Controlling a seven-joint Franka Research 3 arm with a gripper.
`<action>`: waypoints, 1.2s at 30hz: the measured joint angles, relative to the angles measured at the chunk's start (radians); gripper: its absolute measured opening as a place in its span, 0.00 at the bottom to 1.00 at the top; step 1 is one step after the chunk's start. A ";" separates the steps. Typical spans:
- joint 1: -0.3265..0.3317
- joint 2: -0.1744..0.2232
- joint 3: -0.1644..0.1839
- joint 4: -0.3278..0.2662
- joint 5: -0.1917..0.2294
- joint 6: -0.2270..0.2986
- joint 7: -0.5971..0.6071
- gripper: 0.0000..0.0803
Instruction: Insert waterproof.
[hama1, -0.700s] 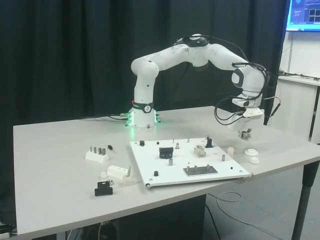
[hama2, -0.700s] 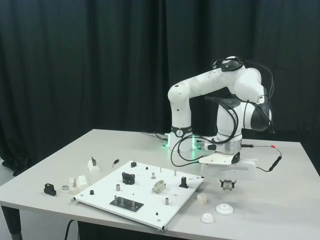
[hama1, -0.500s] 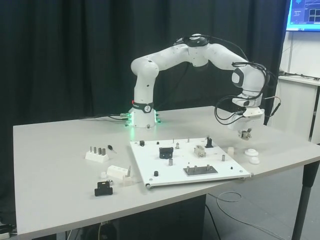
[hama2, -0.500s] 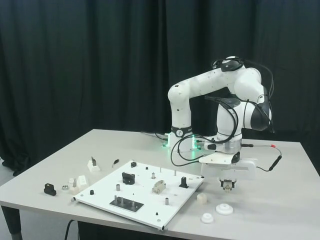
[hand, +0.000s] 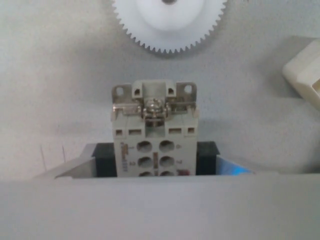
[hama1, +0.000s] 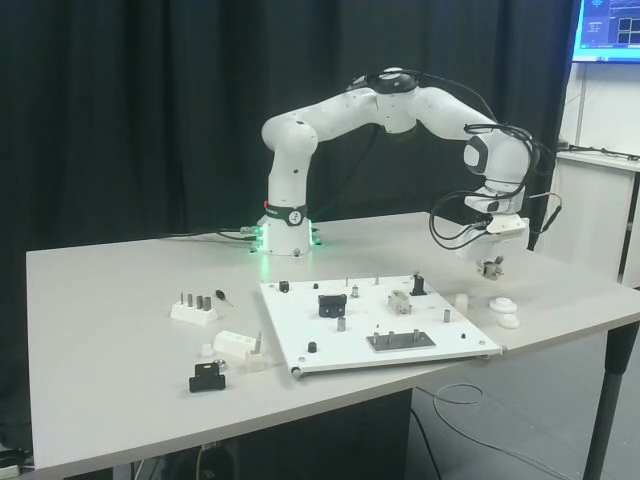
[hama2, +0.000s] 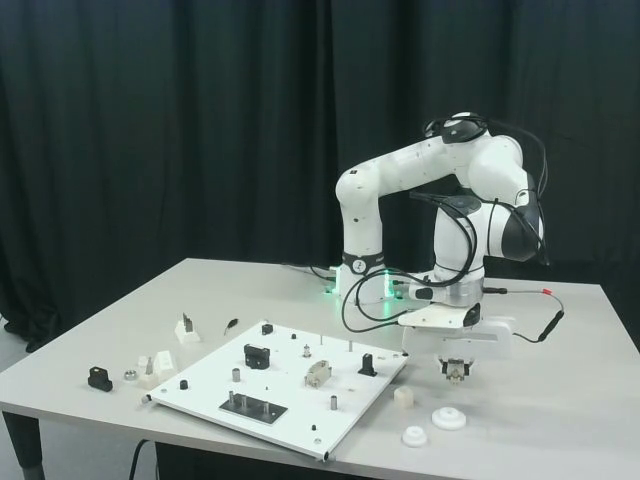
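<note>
Gripping waterproof connector (hand: 154, 132) betw. gripper (hand: 155, 162) fingers, held above table (hand: 60, 90), near white gear (hand: 169, 22).

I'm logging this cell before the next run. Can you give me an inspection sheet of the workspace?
Surface: grey table, white board on it.
Job's things: connector gripped, off the board.
Clutter: white gear; black clip; white blocks beside the board.
Grippers: gripper shut on the connector, above the table.
Cables: black cable looped at the wrist.
Surroundings: black curtain; screen.
</note>
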 joint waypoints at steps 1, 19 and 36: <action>0.000 0.000 0.000 0.000 0.000 0.000 0.001 0.39; -0.001 0.000 -0.018 0.000 -0.021 -0.001 0.013 0.39; -0.039 0.002 -0.080 -0.023 -0.130 0.004 0.013 0.39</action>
